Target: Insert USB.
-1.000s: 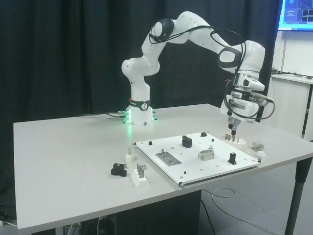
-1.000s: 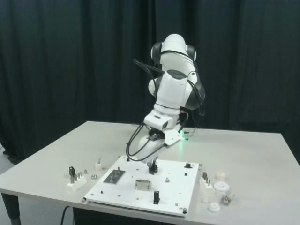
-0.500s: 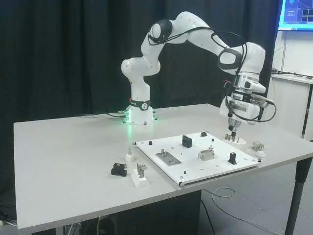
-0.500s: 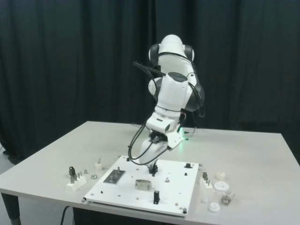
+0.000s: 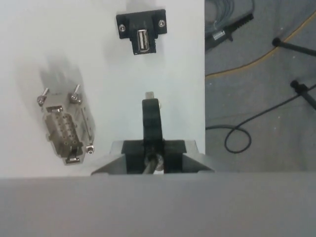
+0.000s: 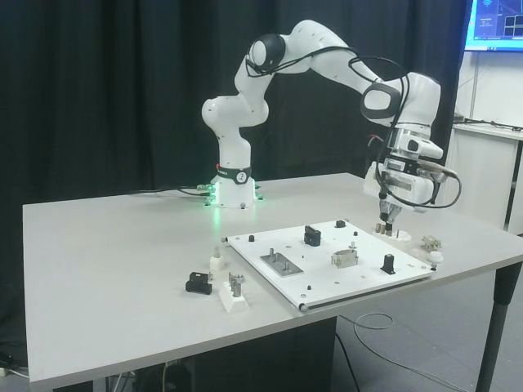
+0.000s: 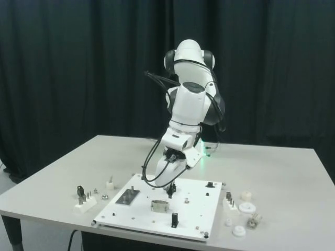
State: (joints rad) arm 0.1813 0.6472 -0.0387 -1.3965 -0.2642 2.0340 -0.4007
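1. Wrist view: my tool (image 5: 152,148) is clamped on the black USB plug (image 5: 151,123), whose metal tip points straight at the black USB socket (image 5: 141,31) on the white board (image 5: 98,64). Bare board lies between tip and socket, so they are apart; plug axis and socket opening look nearly in line, the socket perhaps slightly offset sideways. A grey multi-pin connector (image 5: 64,129) sits off to one side.

2. First room view: the tool (image 6: 387,214) hangs above the board (image 6: 327,261) near the table's (image 6: 106,261) far right corner; the socket (image 6: 388,263) sits near the board's front right edge.

3. Second room view: the tool (image 7: 170,189) hovers over mid-board; I judge the next move is an advance along the plug's axis.
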